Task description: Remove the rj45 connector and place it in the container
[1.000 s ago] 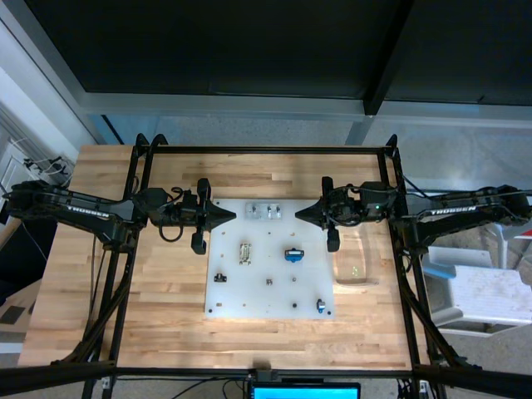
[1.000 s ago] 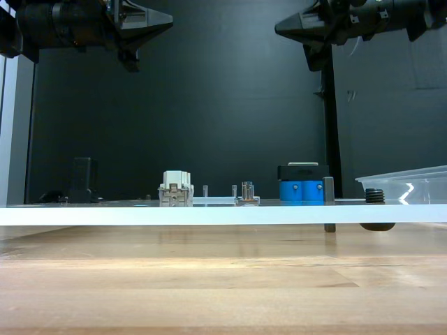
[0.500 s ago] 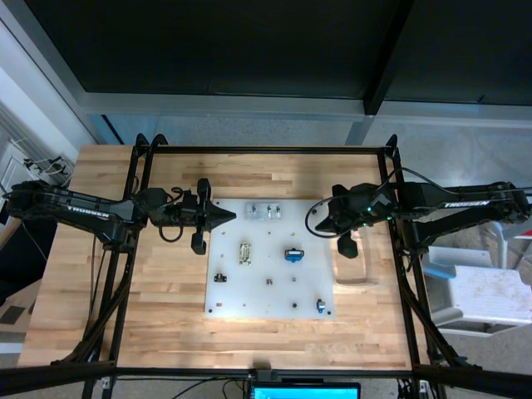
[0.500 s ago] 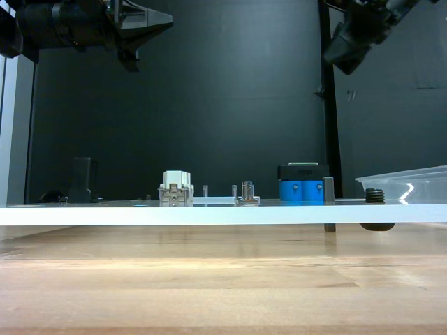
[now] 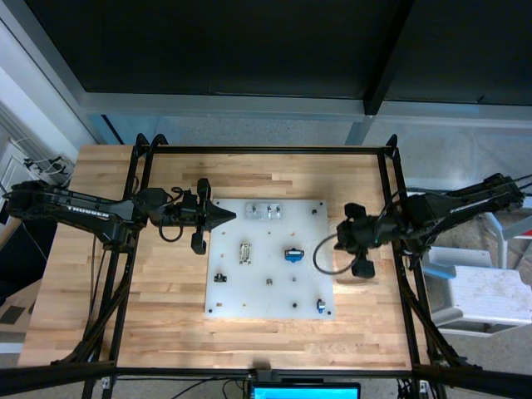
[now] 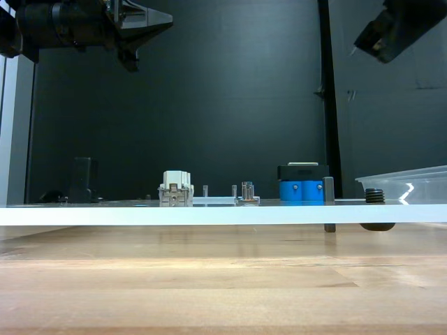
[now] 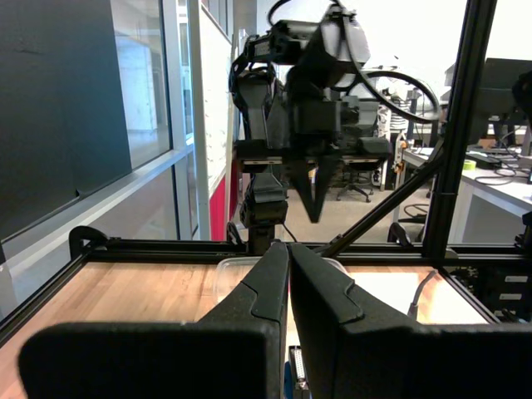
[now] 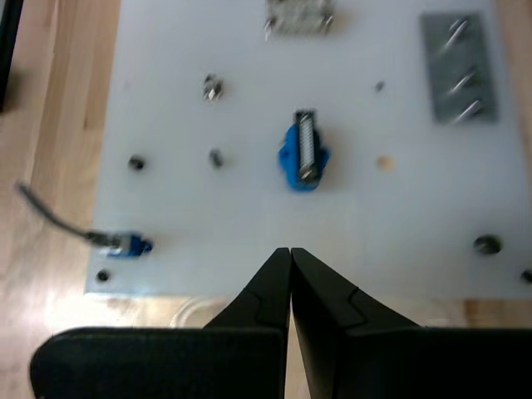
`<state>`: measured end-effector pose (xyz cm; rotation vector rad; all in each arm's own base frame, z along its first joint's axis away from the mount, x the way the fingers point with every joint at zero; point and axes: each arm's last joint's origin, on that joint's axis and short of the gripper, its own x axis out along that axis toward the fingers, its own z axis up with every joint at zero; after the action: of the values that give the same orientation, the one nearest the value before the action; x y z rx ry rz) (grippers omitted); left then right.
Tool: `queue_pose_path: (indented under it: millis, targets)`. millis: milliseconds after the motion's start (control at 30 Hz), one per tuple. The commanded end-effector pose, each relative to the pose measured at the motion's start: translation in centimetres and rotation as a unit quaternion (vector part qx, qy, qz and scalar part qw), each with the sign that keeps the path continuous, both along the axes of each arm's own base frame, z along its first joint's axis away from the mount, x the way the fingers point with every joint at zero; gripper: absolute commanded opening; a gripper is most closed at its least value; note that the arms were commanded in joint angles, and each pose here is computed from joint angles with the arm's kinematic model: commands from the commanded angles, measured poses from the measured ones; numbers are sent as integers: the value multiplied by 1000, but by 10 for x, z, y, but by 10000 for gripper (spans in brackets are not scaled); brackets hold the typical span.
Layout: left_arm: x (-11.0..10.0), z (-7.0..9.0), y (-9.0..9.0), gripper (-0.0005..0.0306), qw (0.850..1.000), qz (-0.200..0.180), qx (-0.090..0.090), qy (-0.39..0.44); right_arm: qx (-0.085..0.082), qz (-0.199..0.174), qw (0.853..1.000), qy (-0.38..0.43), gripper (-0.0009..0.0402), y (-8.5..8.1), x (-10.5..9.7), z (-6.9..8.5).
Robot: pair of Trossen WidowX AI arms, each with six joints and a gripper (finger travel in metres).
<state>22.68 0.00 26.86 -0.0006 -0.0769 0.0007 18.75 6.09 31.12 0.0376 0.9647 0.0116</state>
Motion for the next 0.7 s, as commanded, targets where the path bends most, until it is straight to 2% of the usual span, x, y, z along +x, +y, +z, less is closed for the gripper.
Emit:
queue_pose_path:
  millis: [33,233,700]
  targets:
    - [0,0,0,1,1000,0,0,0,-13,4,1000,19,0,18,2,-1]
    - [0,0,0,1,1000,0,0,0,4,9,999,36,0,44,8,-1]
    - [0,0,0,1,1000,0,0,0,1,14,996,84,0,83,30,-5]
